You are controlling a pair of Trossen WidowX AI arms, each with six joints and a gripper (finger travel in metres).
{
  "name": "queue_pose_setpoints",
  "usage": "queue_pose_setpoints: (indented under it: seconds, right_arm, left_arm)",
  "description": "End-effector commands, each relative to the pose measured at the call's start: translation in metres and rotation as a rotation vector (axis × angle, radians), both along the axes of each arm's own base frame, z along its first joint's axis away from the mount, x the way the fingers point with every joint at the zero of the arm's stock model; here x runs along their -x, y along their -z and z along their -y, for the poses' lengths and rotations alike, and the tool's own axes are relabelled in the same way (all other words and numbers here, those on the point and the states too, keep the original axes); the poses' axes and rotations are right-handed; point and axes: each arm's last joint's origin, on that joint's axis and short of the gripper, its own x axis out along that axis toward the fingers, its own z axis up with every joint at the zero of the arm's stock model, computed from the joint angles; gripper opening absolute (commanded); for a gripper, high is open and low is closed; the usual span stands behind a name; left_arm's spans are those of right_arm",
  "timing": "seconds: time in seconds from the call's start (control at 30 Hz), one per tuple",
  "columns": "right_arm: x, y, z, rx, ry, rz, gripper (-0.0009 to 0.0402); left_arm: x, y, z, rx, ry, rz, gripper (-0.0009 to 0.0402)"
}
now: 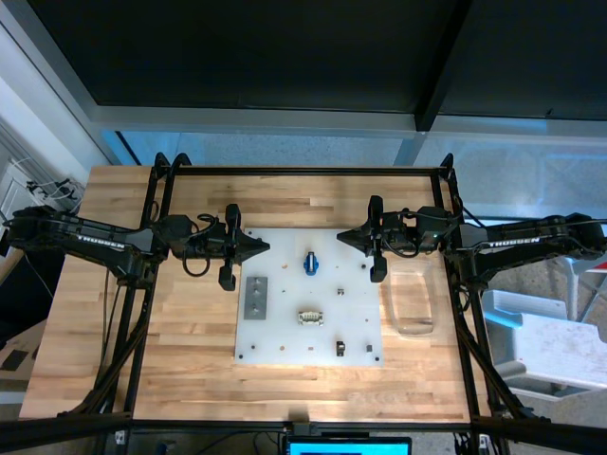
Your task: Pick the 16mm bar from the taskboard and place it in the container
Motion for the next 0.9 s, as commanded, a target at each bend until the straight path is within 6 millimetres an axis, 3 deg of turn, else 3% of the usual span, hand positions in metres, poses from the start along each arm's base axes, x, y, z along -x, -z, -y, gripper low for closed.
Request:
queue_pose_setpoints:
  seconds: [0.03,0.53,0.9]
  right_arm:
    - [0.0,0.0006,-0.0001,-0.001,-0.001,-0.006,0.0]
    - [-0.0002,0.0055,-0.0002,-0.005,-0.009,-0.059,0.0]
    - [-0.0086,0.0033,-0.0007,-0.018,-0.008,-0.436,0.0]
  left_arm:
    - [-0.0001,0.0001,0.0,0.0,0.0,0.0,0.0]
    - [-0.0001,0.0001,0.0001,0.0,0.0,0.0,0.0]
    - [-0.0001,0.0001,0.0,0.0,0.0,0.0,0.0]
